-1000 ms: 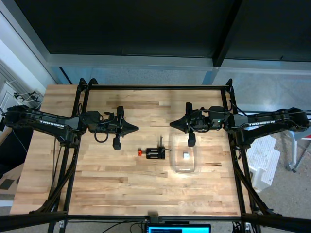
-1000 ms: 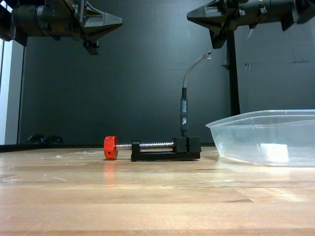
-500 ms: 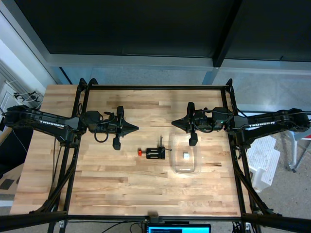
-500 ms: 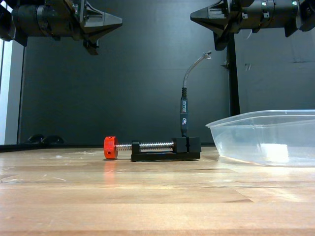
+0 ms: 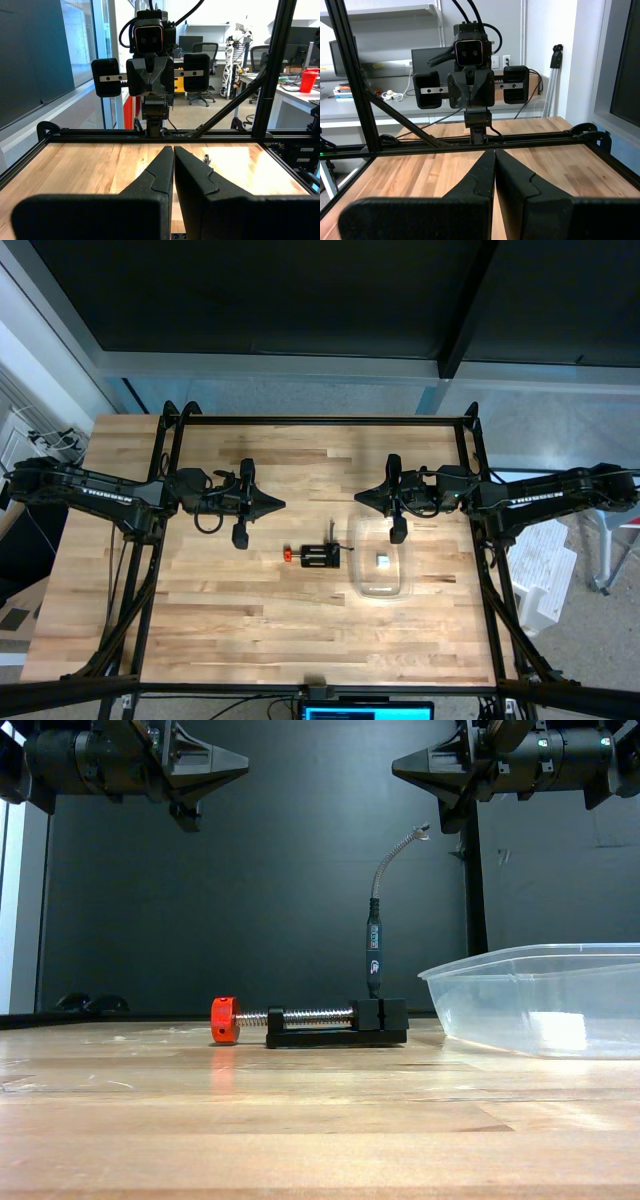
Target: Pick the USB-C connector and install on taskboard
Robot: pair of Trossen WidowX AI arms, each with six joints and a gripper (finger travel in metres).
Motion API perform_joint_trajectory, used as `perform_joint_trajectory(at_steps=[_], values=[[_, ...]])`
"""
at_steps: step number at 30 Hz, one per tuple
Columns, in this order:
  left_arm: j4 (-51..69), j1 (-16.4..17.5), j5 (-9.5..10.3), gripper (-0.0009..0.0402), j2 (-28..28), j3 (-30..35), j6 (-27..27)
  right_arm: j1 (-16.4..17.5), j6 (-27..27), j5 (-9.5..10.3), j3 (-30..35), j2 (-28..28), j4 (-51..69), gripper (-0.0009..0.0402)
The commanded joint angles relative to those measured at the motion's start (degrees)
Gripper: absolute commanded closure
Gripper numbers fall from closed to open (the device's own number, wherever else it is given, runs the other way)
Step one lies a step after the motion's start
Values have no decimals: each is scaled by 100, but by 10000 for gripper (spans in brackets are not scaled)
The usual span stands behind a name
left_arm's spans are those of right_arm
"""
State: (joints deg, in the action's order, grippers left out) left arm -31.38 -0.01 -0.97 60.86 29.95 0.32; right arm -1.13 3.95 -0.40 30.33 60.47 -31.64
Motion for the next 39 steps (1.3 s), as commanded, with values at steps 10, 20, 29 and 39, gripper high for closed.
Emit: perform_joint_trajectory(at_steps=[10, 20, 29, 39], values=[[0, 0, -2, 393, 0, 0, 0, 2, 9, -2, 2, 2, 9, 393], [0, 2, -2, 393, 0, 0, 0, 0, 7, -2, 2, 2, 44, 393], [0, 2, -2, 393, 0, 0, 0, 0, 7, -2, 2, 2, 227, 393], [0, 0, -2, 393, 0, 0, 0, 2, 7, -2, 2, 2, 227, 393]])
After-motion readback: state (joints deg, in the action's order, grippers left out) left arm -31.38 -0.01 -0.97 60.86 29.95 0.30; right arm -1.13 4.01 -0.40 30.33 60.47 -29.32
